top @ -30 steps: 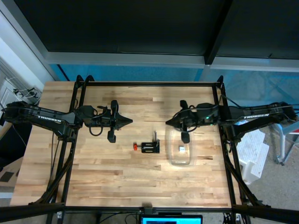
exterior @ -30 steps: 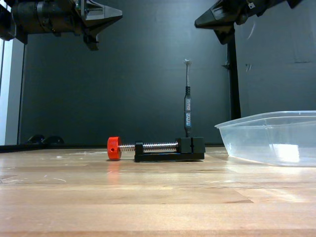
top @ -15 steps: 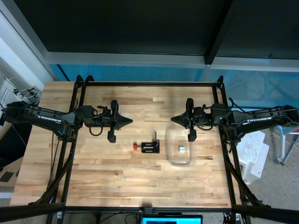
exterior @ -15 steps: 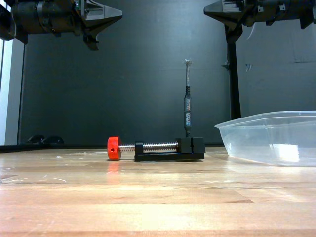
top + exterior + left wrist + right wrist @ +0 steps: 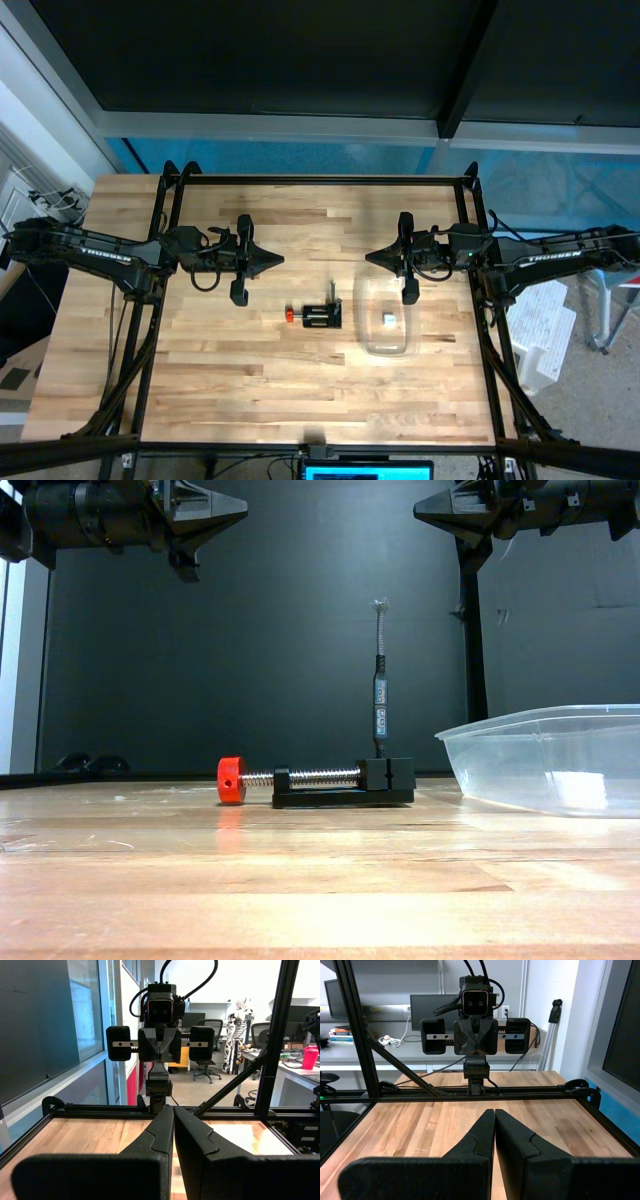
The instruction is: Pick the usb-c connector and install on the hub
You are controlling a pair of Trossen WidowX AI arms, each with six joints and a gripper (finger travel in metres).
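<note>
**USB-C connector [image 5: 380, 705] stands free at the vise; right arm levels out**

Left gripper [image 5: 278, 259]: hangs high above the table [image 5: 200, 400], left of centre in the high view, nose pointing inward. Its fingers are pressed together with nothing between them. No shift over the last second.

Vise [image 5: 340, 780]: lower centre of the low view, red knob at its left end, jaw block at its right. The USB-C connector rises upright from the jaw block, frayed braid uppermost. Neither gripper touches it and its position is unchanged. The block hides its lower end, so I cannot tell how deep it sits. I cannot make out the hub either.

Right gripper [image 5: 370, 257]: right of centre in the high view. A second ago its nose tips down toward the vise. Now it is level, raised, and drawn slightly back to the right. Fingers closed together, empty.

Clear tub [image 5: 385, 347]: just right of the vise. A small pale item [image 5: 388, 319] lies on its floor; I cannot identify it.

Judgement: the right arm's move reads as a withdrawal, not an approach. With both grippers empty and well clear, the connector's seating needs checking before the task is counted as done.
</note>
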